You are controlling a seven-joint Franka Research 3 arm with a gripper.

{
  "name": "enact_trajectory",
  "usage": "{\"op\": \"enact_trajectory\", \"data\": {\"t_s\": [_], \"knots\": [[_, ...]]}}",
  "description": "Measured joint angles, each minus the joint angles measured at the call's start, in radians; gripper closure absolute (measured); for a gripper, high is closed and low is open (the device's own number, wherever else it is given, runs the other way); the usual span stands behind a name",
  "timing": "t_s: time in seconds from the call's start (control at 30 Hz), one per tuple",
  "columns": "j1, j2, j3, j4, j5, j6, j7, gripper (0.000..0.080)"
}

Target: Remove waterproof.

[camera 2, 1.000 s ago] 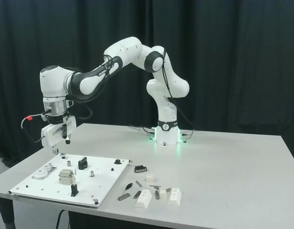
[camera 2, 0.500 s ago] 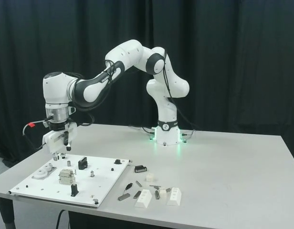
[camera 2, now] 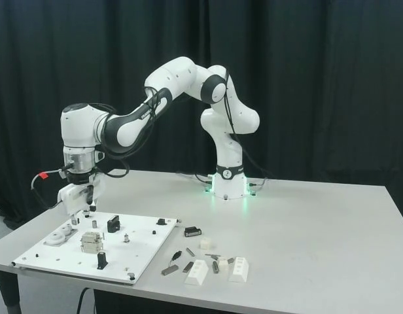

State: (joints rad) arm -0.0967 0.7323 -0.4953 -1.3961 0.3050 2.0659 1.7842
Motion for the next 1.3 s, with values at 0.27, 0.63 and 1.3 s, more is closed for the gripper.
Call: {"op": "enact_trajectory", "data": {"t_s": [0.27, 0.63, 1.3], "knots": [[0.000, 0.008, 0.004, -0.014, 0.002, 0.029, 0.000, 0.0003], [0.000, 0.020, 0.011, -0.021, 0.011, 0.056, 0.000, 0.0003], [0.000, 0.036, 0.014, -0.021, 0.041, 0.065, 0.000, 0.0003]]}}
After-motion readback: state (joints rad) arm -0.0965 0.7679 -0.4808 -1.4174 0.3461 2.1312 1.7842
